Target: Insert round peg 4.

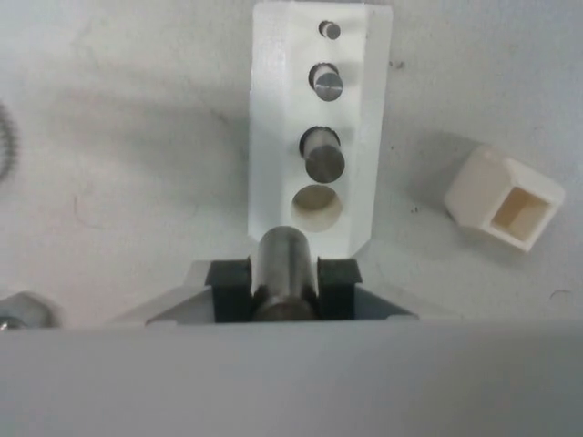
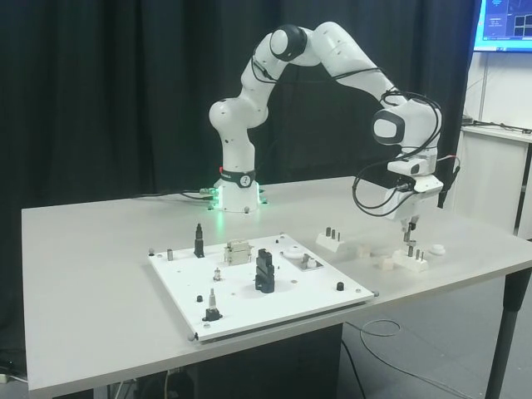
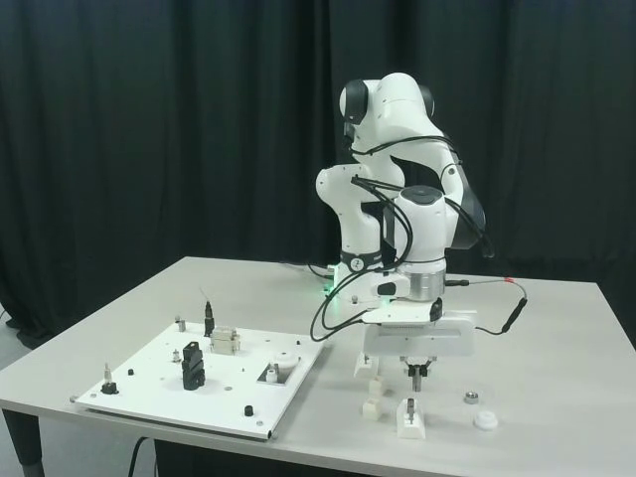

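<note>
Wrist view carries most of the detail, though the room views show the largest things first: the grey desk (image 2: pixel 100 249) bearing a white board (image 2: pixel 258 287) of small fixtures well to the side of the white peg block (image 1: pixel 314 127), and the white arm (image 2: pixel 332 50) reaching down over that block; the block itself is a long holder with four round holes in a row, graded from small to large; three holes away from the gripper (image 1: pixel 284 284) each hold a grey peg (image 1: pixel 323 157), standing proud of the surface, while the largest hole (image 1: pixel 316 206), nearest the gripper, is empty; just beside the block lies a small white cube (image 1: pixel 503 200) with a square socket, also empty; the gripper is pinching round peg 4 (image 1: pixel 284 264) between its black pads (image 1: pixel 232 289), the peg upright and hanging just above and slightly short of the empty hole, not yet entered; judged by its look, the peg is solid metal, stiff, fairly heavy for its bulk, smooth and likely slippery, so a firm hold on the upper shank, as now, seems right, leaving the lower end free; the fit looks close, so any tilt could jam it at the rim.
</note>
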